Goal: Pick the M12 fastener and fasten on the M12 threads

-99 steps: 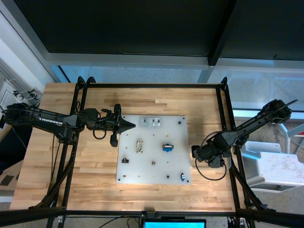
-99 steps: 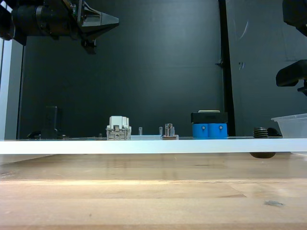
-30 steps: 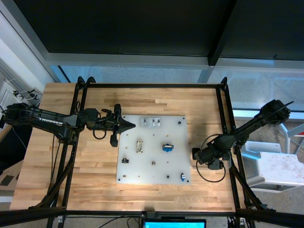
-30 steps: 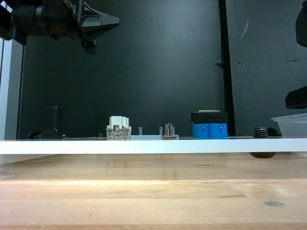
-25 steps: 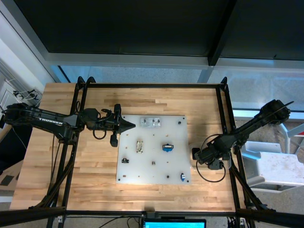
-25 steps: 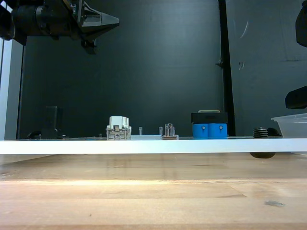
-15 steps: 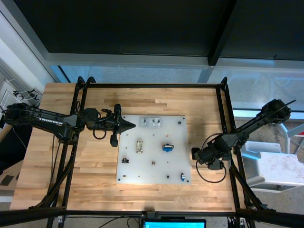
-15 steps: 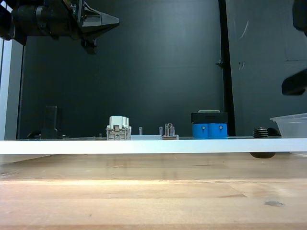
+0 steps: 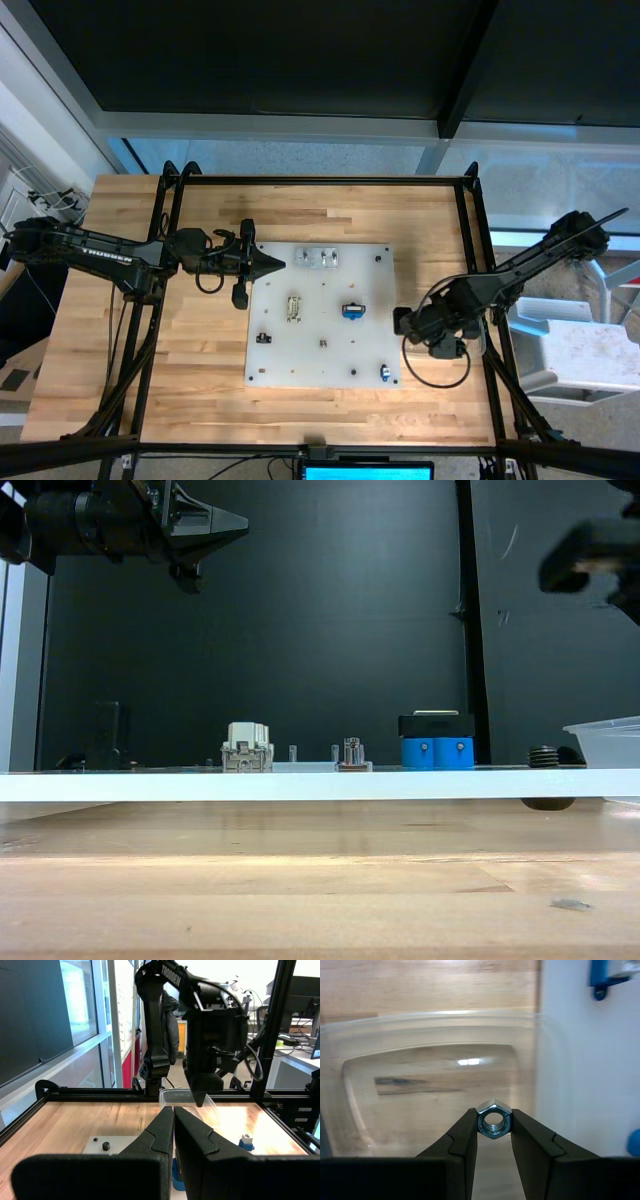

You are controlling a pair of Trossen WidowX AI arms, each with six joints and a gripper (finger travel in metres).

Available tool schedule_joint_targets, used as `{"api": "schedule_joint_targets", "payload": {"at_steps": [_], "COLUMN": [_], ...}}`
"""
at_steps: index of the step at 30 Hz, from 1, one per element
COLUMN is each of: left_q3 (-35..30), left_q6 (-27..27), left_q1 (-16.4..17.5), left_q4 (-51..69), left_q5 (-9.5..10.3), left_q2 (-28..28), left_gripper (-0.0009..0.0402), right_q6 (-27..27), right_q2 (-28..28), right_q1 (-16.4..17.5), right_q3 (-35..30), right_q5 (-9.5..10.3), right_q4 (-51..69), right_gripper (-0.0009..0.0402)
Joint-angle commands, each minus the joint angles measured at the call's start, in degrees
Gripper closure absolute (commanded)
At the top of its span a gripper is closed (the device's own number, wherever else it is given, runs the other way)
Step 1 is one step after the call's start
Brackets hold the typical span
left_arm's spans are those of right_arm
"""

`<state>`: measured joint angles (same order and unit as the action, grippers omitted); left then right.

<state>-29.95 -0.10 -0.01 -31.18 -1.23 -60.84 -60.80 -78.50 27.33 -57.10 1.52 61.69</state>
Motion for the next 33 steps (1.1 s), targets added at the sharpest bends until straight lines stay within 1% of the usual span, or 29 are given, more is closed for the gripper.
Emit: {"api": "schedule_joint_targets", "payload": {"at_steps": [1,10,17,33], "left_q3": [0.0,0.0,0.0,0.0], "left_q6": [0.0,0.0,0.0,0.0], "left_q1": [0.0,0.0,0.0,0.0], "left_q4": [0.0,0.0,0.0,0.0], "left_q5": [-0.02,-0.02,-0.02,-0.02], "left_q2": [0.0,0.0,0.0,0.0], "left_gripper": [0.0393,0.0393,0.0393,0.0393], "right_q6": [-0.2,-0.2,-0.2,-0.2], "right_q2": [-3.7,-14.4,-21.7,-35.8], "right_q1": [-0.2,-0.3,-0.4,-0.4], "right_q3": [-4.3,-15.1,-23.4,-39.4], "right_q5": [0.0,0.02,0.02,0.0], "right_q4": [0.3,0.6,0.9,3.7], "right_gripper": [0.038,0.038,0.0379,0.038]}}
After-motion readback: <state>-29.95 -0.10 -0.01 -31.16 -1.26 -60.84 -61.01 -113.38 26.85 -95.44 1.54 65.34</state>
